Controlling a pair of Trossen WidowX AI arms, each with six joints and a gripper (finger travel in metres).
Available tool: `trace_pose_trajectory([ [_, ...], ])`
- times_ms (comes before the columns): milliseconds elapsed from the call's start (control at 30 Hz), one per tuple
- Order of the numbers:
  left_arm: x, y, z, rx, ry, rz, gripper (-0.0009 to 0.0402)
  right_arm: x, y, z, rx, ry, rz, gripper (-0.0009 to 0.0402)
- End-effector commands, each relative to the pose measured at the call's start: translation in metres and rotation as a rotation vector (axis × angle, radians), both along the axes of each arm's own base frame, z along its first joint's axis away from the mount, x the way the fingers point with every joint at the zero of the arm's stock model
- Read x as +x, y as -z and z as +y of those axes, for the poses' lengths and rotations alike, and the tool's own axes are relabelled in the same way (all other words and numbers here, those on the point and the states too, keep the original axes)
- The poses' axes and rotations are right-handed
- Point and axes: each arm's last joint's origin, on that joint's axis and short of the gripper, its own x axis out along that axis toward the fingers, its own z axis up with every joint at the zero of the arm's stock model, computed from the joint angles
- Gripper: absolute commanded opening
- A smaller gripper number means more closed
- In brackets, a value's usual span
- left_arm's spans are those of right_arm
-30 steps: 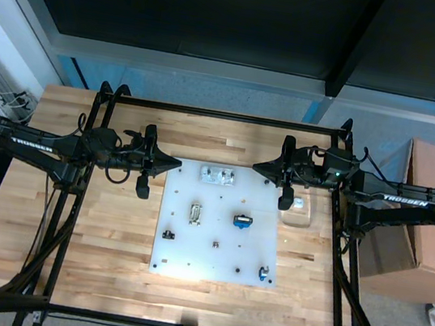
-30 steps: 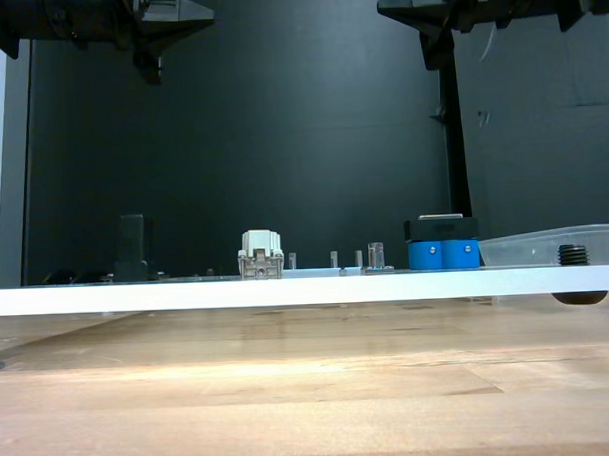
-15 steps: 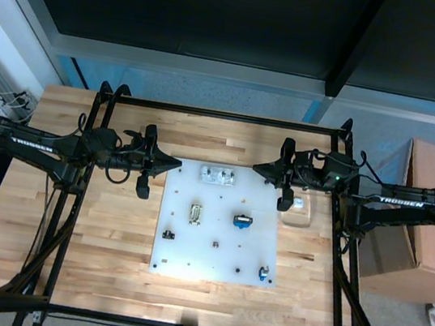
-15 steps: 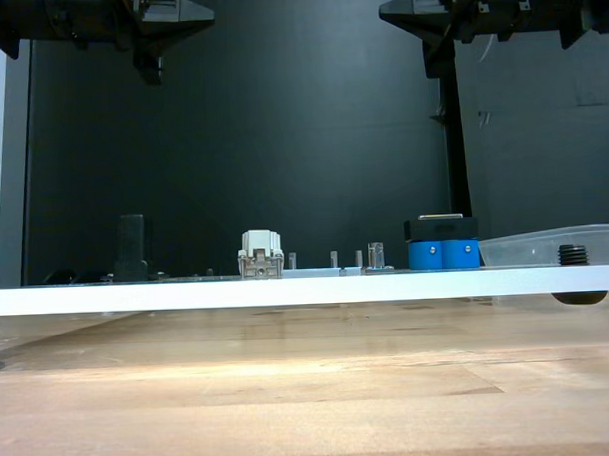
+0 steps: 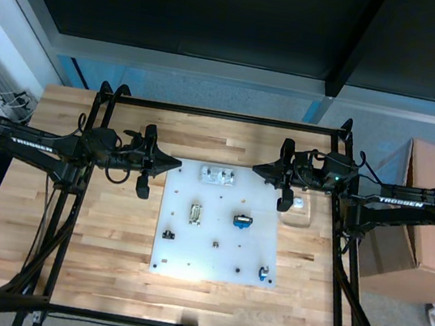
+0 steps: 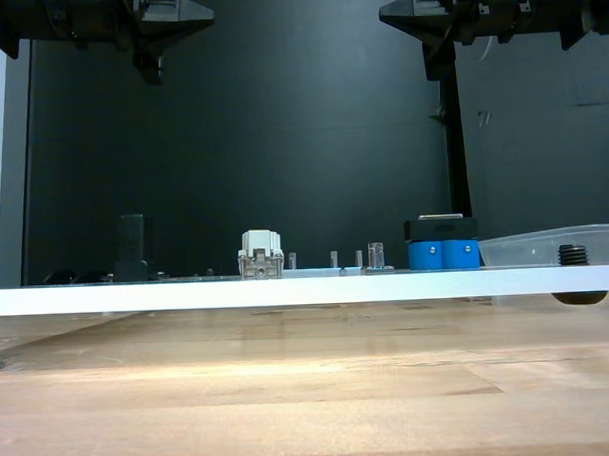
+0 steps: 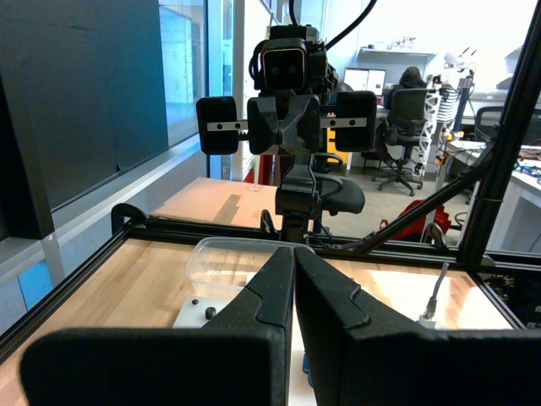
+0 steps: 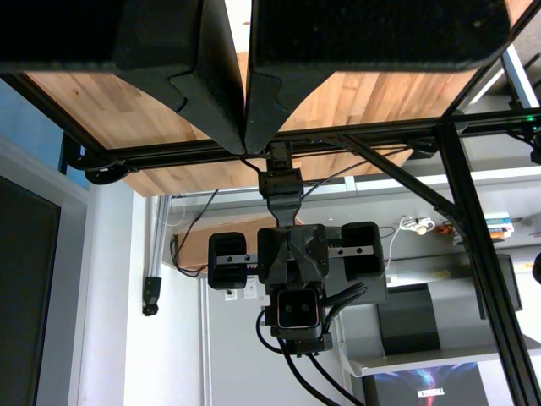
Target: Pick the RJ45 connector and install on the taskboard
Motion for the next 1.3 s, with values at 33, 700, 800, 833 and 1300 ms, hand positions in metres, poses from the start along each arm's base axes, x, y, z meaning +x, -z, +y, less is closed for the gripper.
trace_pose_trajectory([
  [33,0.0000,-0.0002,0.0000,0.000,0.000,-0.001,0.0000,0.0001,-0.0001,-0.0001,-0.003,0.001,-0.001,0.0000],
  [700,0.0000,-0.0002,0.0000,0.000,0.000,-0.001,0.0000,0.0002,0.0029,-0.0001,0.001,0.001,0.030,0.0000],
  [800,0.0000,-0.0002,0.0001,0.000,0.000,-0.001,0.0000,0.0004,0.0030,-0.0002,0.001,0.001,0.031,0.0000],
  [833,0.0000,-0.0002,0.0000,0.000,0.000,-0.001,0.0000,0.0004,0.0030,-0.0001,0.001,0.001,0.031,0.0000],
  [1300,0.0000,-0.0002,0.0001,0.000,0.000,-0.001,0.0000,0.0004,0.0030,-0.0001,0.001,0.001,0.031,0.0000],
])
